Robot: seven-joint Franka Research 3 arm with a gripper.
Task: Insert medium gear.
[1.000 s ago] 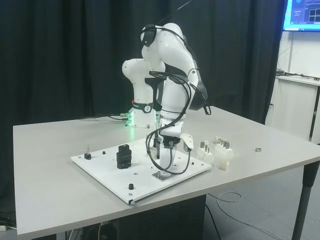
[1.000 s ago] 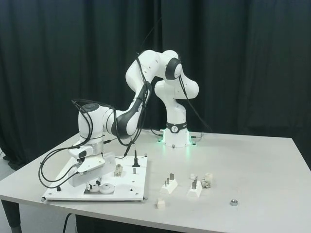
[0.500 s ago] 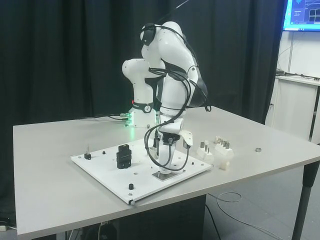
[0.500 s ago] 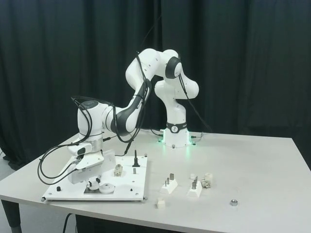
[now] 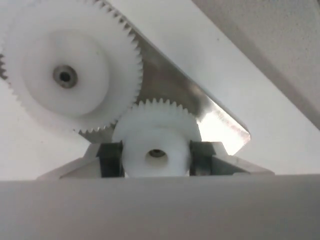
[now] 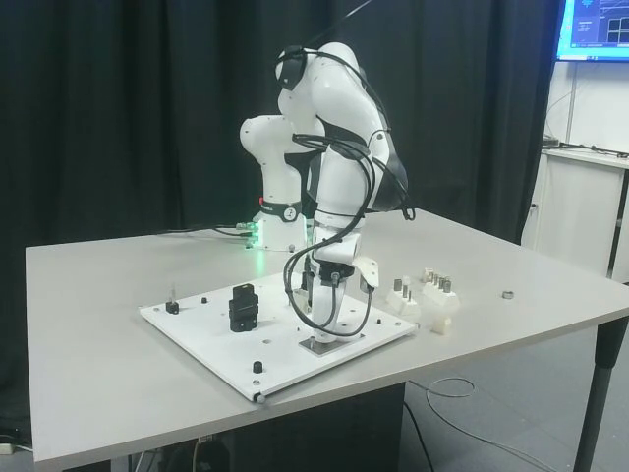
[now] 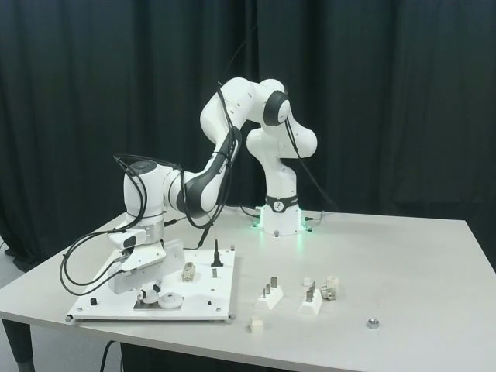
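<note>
Board (image 6: pixel 211 339): medium gear (image 5: pixel 156 137) between fingers (image 5: pixel 111 159) (gripped).

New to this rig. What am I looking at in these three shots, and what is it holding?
A white robot arm is bolted to a grey table. Two pictures come from cameras in the room; the third comes from a camera on the arm's wrist, looking down past its fingers. The gripper is low over a white board and shut on a small white gear, one black finger on each side. Its teeth sit against a larger gear on the board. Beside the board are small white blocks with pins and a small ring.
</note>
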